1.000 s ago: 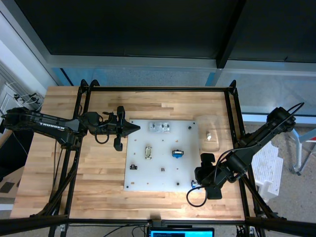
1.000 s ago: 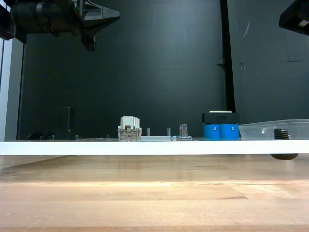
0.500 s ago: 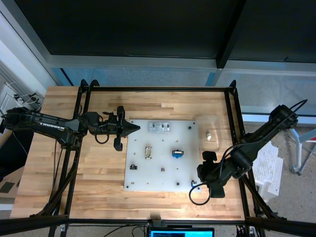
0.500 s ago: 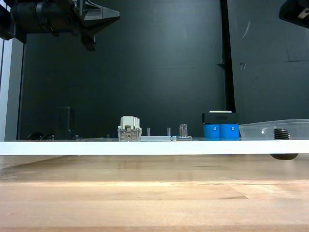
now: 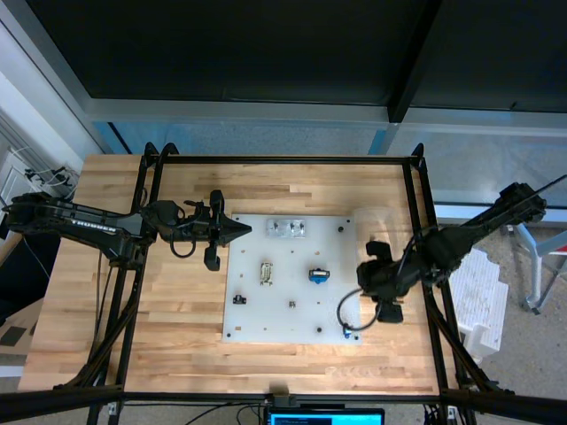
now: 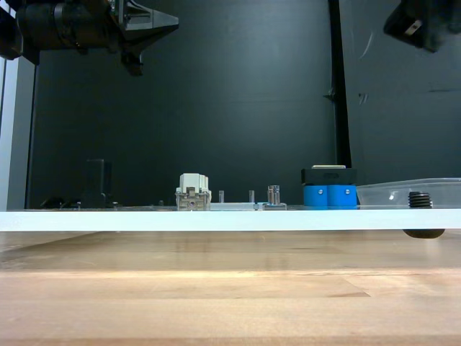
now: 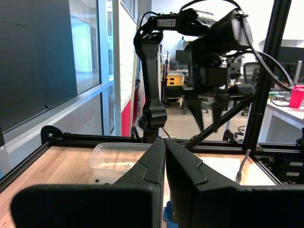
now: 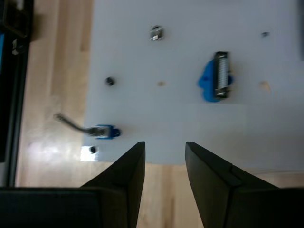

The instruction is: Pick the RJ45 connector and install on taskboard

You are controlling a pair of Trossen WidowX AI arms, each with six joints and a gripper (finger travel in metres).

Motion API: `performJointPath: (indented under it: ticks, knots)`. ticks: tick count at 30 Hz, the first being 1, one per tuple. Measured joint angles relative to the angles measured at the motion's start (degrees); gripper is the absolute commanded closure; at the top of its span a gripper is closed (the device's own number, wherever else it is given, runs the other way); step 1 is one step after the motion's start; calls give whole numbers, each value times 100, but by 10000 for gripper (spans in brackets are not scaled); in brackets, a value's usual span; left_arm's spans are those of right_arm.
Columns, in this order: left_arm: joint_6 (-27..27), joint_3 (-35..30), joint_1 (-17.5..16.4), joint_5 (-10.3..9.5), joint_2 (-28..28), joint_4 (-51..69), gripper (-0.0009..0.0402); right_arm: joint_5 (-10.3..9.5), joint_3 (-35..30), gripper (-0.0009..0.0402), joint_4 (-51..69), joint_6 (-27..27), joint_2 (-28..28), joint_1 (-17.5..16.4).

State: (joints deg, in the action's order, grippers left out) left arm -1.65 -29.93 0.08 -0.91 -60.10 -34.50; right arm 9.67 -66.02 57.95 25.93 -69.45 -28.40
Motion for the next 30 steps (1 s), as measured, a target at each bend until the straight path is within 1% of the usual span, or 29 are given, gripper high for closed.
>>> performJointPath:
  ticks: [7,11,13,15,19,20,21,22,24,26,30]
  knots:
    - [2,0,0,0,0,0,393,-20,35,350,-396,-1008,339,918]
    - [0,-2,0,2,0,-2,393,-46,35,385,-896,-1316,448,1565]
    - [0,-2,0,2,0,0,393,-205,35,395,-1062,-1676,450,1875]
    - [0,0,0,0,0,-2,393,-343,37,389,-1191,-2076,457,2142]
    - [2,0,0,0,0,0,393,-389,68,393,-1709,-2592,459,2529]
    - [2,-2,0,2,0,0,393,-393,98,394,-1888,-2704,461,2597]
    - [0,-2,0,2,0,0,393,-457,138,393,-2096,-2796,470,2664]
    - [0,-2,0,2,0,0,393,-553,170,393,-2269,-2885,481,2730]
    - [2,-2,0,0,0,0,393,-824,227,394,-2577,-2981,496,2865]
    - [2,0,0,0,0,0,393,-999,278,393,-2850,-3058,501,2970]
    - [0,-2,2,2,0,0,393,-1130,538,393,-3565,-3147,540,3058]
